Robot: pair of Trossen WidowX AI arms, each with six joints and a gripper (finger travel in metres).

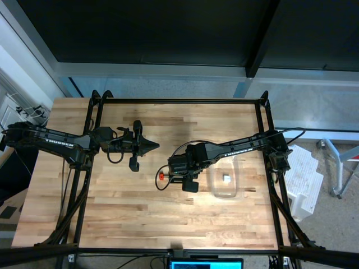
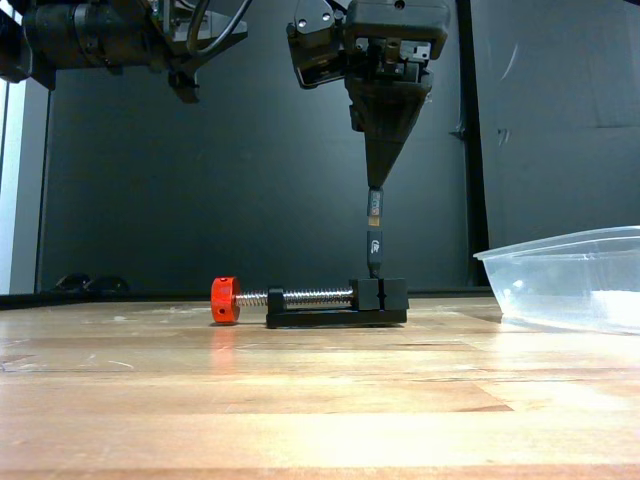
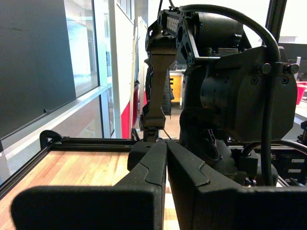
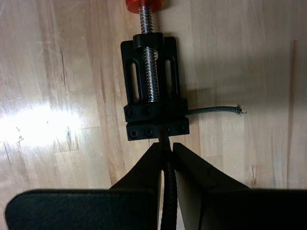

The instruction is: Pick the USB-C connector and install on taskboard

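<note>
Leftmost, the left pincer (image 3: 166, 146) hangs above the bench's (image 1: 140, 213) left half, its fingers pressed together on nothing. Near the bench middle lies the taskboard (image 2: 335, 318), red knob (image 2: 224, 300) leftward. Over its other end the right pincer (image 2: 375, 190) narrowly pinches the upright connector (image 4: 163, 136); I cannot tell whether its foot is seated. Toward the right edge, a clear tray (image 2: 560, 280) holds a white piece (image 1: 226, 178).

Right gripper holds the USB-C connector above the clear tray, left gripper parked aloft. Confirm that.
Wrong spot. The low view shows the right gripper holding the USB-C connector above the taskboard, not the tray; left gripper parked aloft.
</note>
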